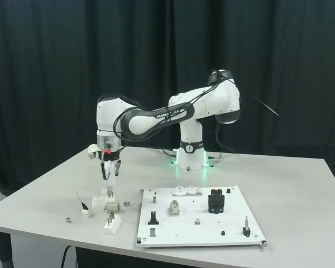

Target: Pick waterproof.

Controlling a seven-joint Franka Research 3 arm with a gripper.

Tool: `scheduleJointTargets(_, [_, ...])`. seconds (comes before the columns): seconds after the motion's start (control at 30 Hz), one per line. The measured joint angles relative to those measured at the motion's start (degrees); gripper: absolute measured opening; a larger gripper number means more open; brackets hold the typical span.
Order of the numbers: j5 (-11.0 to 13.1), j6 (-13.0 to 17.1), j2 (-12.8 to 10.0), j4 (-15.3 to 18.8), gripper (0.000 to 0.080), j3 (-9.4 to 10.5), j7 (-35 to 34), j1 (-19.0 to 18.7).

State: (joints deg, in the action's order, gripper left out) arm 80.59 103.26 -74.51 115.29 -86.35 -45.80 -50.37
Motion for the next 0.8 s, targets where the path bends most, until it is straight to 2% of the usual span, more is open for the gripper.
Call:
scheduleJointTargets(0.23, [0.0,-1.6,0.0,2.3,0.08,-0.88,12.4,-1.4])
scheduleJointTargets(0.5, [-0.2,-1.9,0.0,4.8,0.08,-1.22,24.1,-3.8])
scheduleJointTargets(0.8, [-2.0,-1.8,0.0,6.6,0.08,-1.42,37.2,-6.6])
